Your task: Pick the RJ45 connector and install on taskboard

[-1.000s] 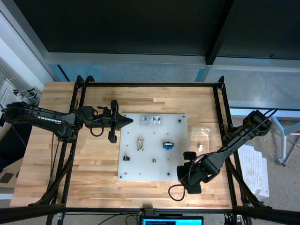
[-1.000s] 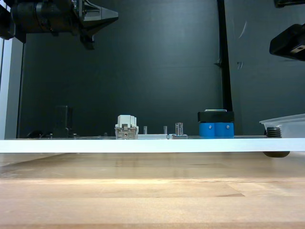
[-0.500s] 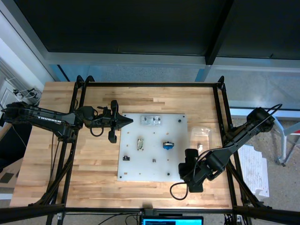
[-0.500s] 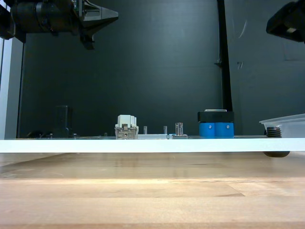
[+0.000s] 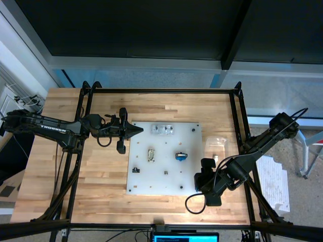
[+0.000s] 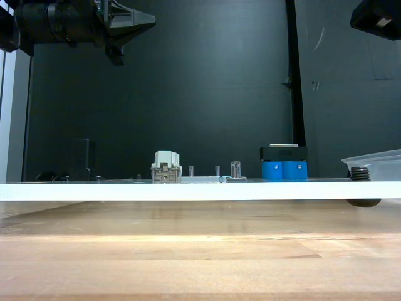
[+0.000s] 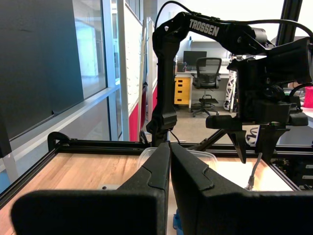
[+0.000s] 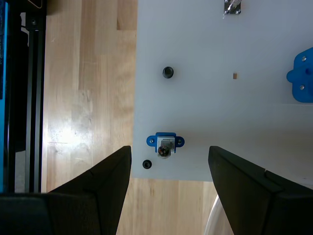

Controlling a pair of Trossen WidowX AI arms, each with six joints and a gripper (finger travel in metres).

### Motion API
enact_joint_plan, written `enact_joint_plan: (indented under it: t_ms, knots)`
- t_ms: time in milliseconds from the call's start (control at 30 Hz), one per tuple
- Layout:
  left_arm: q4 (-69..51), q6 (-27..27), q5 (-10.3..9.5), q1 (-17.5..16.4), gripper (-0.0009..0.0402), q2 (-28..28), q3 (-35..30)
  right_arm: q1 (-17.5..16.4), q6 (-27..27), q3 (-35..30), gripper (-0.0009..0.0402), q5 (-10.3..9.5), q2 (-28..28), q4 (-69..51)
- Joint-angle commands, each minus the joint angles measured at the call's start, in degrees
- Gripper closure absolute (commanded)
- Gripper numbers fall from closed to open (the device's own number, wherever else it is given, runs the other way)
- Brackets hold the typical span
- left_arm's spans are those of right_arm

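My right gripper (image 5: 204, 177) hangs open above the near right corner of the white board (image 5: 161, 146), hiding the jack in the high view. Its wrist view looks straight down on the blue jack (image 8: 165, 141) between the spread fingers (image 8: 105, 181), with a small clear-grey piece (image 8: 165, 149) in its top. In the left wrist view a thin grey cable (image 7: 254, 171) runs from between the right gripper's (image 7: 254, 149) fingers down to the board. The clear tray (image 5: 217, 142) holds only the white block (image 5: 215, 158). My left gripper (image 5: 136, 130) hovers shut, holding nothing, beyond the board's far left corner.
On the board stand a blue part (image 5: 180, 156), a pale housing (image 5: 150, 155) and a metal piece (image 5: 163, 130). A black frame rail (image 5: 243, 126) runs along the right, just past the tray. A lit screen (image 5: 184, 237) sits at the near edge.
The right arm has risen and drawn a little right, its gripper climbing toward the top of the low view. The left arm has not moved.
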State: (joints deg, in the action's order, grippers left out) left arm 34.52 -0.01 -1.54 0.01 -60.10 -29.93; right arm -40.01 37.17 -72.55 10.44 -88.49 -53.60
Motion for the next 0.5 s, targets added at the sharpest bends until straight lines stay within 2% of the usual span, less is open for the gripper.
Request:
enact_joint_plan:
  t_ms: [33, 267, 500]
  knots:
    - [0.0, 0.02, 0.0, 0.0, 0.0393, -0.02, -0.02, 0.0, 0.0, -0.02, 0.0174, 0.02, 0.0, 0.07]
    - [0.0, 0.0, 0.0, 0.0, 0.0393, -0.02, -0.02, 0.2, -0.07, -0.02, 0.0174, 0.04, 0.07, 0.15]
    - [0.0, 0.0, 0.0, -0.02, 0.0393, 0.0, -0.02, 3.13, -1.64, -0.02, 0.0174, 0.11, 2.05, 2.71]
